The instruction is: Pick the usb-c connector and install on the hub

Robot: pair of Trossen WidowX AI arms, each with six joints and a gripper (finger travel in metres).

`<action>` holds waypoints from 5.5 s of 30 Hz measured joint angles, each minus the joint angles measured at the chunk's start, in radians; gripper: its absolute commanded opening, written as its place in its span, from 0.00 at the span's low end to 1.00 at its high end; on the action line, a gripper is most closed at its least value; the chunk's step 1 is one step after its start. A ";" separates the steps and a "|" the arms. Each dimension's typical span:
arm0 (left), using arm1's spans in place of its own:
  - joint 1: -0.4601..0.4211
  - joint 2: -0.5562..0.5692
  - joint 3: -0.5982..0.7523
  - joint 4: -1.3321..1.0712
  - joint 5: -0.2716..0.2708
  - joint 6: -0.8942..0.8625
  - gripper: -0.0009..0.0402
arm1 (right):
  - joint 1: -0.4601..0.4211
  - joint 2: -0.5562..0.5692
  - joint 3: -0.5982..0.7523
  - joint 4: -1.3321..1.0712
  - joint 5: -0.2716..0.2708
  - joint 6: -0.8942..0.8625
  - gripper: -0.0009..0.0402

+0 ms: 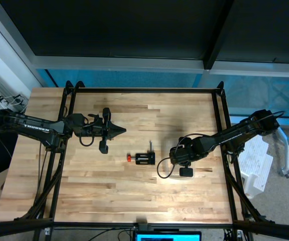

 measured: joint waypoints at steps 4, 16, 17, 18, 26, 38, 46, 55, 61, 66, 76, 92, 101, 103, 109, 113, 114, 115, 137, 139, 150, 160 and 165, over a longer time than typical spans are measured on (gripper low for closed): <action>0.000 0.000 0.000 0.000 0.000 0.000 0.02 | 0.000 0.000 0.000 0.000 0.000 0.000 0.07; 0.000 0.000 0.000 0.000 0.000 0.000 0.02 | 0.000 0.000 0.000 0.000 0.000 0.000 0.02; 0.000 0.000 0.000 0.000 0.000 0.000 0.02 | 0.000 0.000 0.000 0.000 0.000 0.000 0.02; 0.000 0.000 0.000 0.000 0.000 0.000 0.02 | 0.000 0.000 0.000 0.000 0.000 0.000 0.02; 0.000 0.000 0.000 0.000 0.000 0.000 0.02 | -0.001 -0.008 0.017 -0.027 -0.003 0.000 0.02; 0.000 0.000 0.000 0.000 0.000 0.000 0.02 | -0.001 -0.063 0.118 -0.138 -0.011 0.000 0.02; 0.000 0.000 0.000 0.000 0.000 0.000 0.02 | -0.004 -0.077 0.298 -0.254 -0.035 -0.024 0.02; 0.000 0.000 0.000 0.000 0.000 0.000 0.02 | -0.015 -0.077 0.433 -0.327 -0.034 -0.045 0.02; 0.000 0.000 0.000 0.000 0.000 0.000 0.02 | -0.015 -0.077 0.440 -0.335 -0.027 -0.025 0.02; 0.000 0.000 0.000 0.000 0.000 0.000 0.02 | -0.015 -0.076 0.440 -0.334 -0.027 -0.014 0.02; 0.000 0.000 0.000 0.000 0.000 0.000 0.02 | -0.033 -0.024 0.440 -0.302 -0.026 0.018 0.02; 0.000 0.000 0.000 0.000 0.000 0.000 0.02 | -0.053 0.138 0.552 -0.257 -0.027 0.037 0.02; 0.000 0.000 0.000 0.000 0.000 0.000 0.02 | -0.079 0.235 0.632 -0.257 -0.026 0.032 0.02; 0.000 0.000 0.000 0.000 0.000 0.000 0.02 | -0.084 0.254 0.647 -0.256 -0.027 0.027 0.02; 0.000 0.000 0.000 0.000 0.000 0.000 0.02 | -0.087 0.305 0.698 -0.250 -0.027 0.022 0.02; 0.000 0.000 0.000 0.000 0.000 0.000 0.02 | -0.087 0.333 0.729 -0.249 -0.027 0.019 0.02; 0.000 0.000 0.000 0.000 0.000 0.000 0.02 | -0.088 0.340 0.735 -0.249 -0.026 0.019 0.02; 0.000 0.000 0.000 0.000 0.000 0.000 0.02 | -0.089 0.346 0.740 -0.249 -0.027 0.019 0.02; 0.000 0.000 0.000 0.000 0.000 0.000 0.02 | -0.097 0.364 0.750 -0.243 -0.027 0.024 0.02; 0.000 0.000 0.000 0.000 0.000 0.000 0.02 | -0.097 0.364 0.750 -0.244 -0.027 0.024 0.02; 0.000 0.000 0.000 0.000 0.000 0.000 0.02 | -0.098 0.364 0.750 -0.246 -0.027 0.023 0.02; 0.000 0.000 0.000 0.000 0.000 0.000 0.02 | -0.105 0.364 0.750 -0.247 -0.028 -0.018 0.02; 0.000 0.000 0.000 0.000 0.000 0.000 0.02 | -0.106 0.364 0.750 -0.247 -0.031 -0.045 0.02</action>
